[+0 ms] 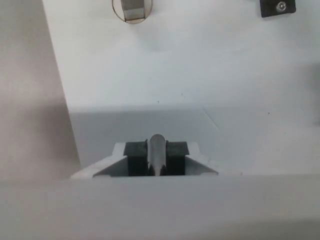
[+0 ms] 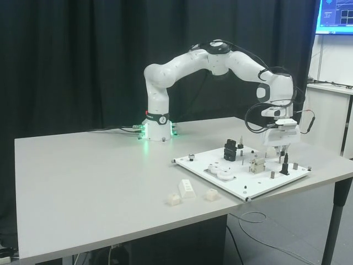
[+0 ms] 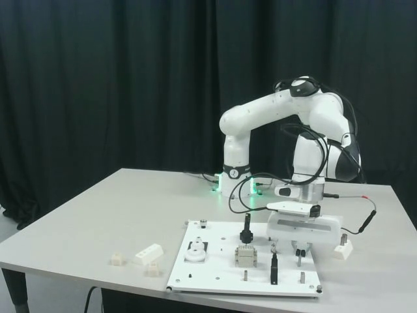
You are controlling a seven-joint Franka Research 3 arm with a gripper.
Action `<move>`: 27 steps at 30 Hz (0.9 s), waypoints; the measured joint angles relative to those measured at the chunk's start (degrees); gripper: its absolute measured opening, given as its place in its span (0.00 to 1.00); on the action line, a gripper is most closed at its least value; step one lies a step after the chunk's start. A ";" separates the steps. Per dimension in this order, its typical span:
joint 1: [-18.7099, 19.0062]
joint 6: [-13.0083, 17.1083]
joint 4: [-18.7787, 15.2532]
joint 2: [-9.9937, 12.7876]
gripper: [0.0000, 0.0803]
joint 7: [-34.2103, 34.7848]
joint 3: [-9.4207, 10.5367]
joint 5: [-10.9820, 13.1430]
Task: Insert round peg 2.
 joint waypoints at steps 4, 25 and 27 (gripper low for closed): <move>0.24 0.37 -0.37 0.00 0.09 0.00 0.00 0.35; 0.39 1.81 -0.72 0.00 0.09 0.00 0.25 0.85; 0.39 2.07 -0.77 -0.01 0.09 0.00 0.32 0.96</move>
